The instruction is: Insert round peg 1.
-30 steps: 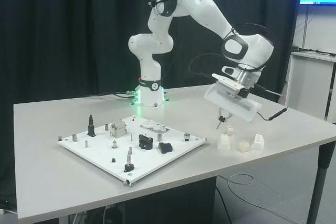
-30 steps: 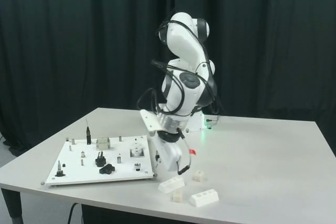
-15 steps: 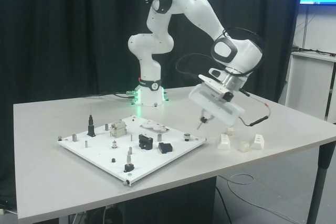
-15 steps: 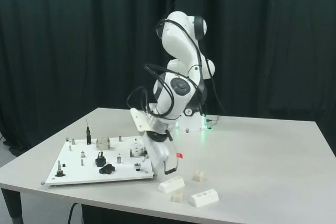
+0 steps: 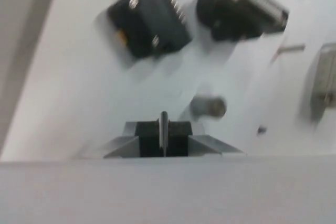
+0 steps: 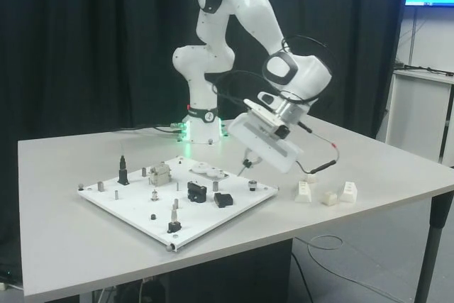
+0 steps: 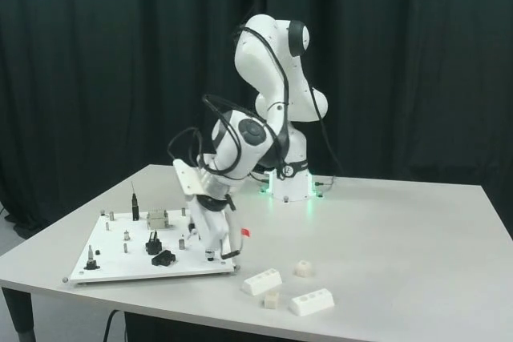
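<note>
My gripper (image 5: 163,141) is shut on a thin grey round peg (image 5: 163,125) that points down between the two fingers (image 5: 124,145). In the first room view the gripper (image 6: 247,160) hangs tilted over the near right part of the white board (image 6: 128,202), with the peg (image 6: 244,168) a little above the board surface. A small grey round stud (image 5: 209,107) stands on the board (image 5: 79,93) close beside the peg tip. In the second room view the gripper (image 7: 210,251) is low over the board's right edge (image 7: 120,268); the peg is hidden there.
Two black connectors (image 5: 149,17) (image 5: 241,6) sit on the board beyond the peg, also visible as black connectors (image 6: 196,191) (image 6: 223,199) in the room view. Several small fixtures and posts (image 6: 123,169) stand across the board. White blocks (image 6: 303,191) (image 6: 348,191) lie on the table to the right.
The arm has swung left with the peg, from above the white blocks on the table to over the board's right part, and has come lower.
</note>
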Available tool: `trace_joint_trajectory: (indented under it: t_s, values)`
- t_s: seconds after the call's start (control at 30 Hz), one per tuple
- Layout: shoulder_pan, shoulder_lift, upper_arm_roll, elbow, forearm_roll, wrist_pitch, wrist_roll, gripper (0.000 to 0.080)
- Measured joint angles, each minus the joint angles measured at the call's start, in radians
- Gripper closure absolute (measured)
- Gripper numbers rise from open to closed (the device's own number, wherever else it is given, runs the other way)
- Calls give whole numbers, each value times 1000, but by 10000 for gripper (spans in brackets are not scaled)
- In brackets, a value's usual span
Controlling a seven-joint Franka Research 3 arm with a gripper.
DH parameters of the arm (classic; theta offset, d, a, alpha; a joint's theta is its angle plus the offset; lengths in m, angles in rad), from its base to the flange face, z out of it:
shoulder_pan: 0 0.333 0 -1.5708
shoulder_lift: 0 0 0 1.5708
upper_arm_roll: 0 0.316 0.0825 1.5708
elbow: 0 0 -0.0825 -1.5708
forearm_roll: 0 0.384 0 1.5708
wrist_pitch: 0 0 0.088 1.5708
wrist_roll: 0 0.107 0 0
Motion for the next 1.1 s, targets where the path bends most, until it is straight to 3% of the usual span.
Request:
trace_joint_trajectory:
  t_s: [0.53,1.1]
  values:
    - [-16,-37,-149,-54,-13,187,-135,774]
    - [-66,-48,-230,-57,-10,307,-271,774]
